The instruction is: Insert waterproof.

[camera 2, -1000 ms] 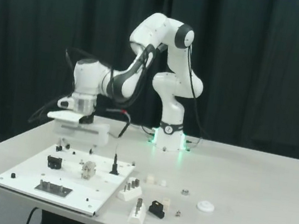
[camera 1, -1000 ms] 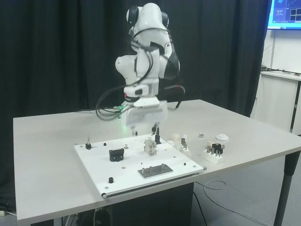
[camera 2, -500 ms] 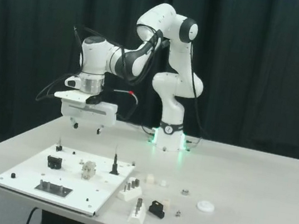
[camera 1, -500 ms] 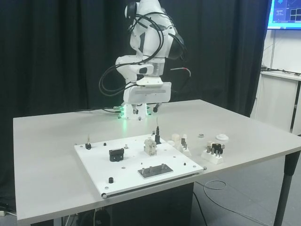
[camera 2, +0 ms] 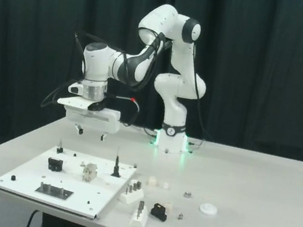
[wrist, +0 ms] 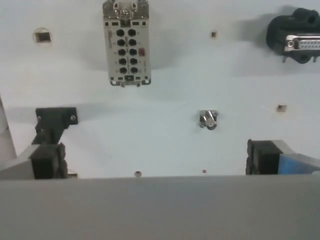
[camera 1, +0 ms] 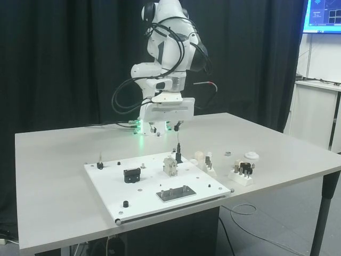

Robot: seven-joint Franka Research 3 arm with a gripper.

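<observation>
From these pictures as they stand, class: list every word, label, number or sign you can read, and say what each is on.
No text can be read.
The screen on the wall in the first room view shows marks too small to read.
The multi-pin connector on the white board carries a small mark, also unreadable.

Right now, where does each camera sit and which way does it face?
Wrist view: looks straight down on the white board; both black fingertips show, apart.
First room view: in front of the table, facing the arm and curtain.
Second room view: off to one side, whole arm visible.
Both room views share the board and the multi-pin connector.
</observation>
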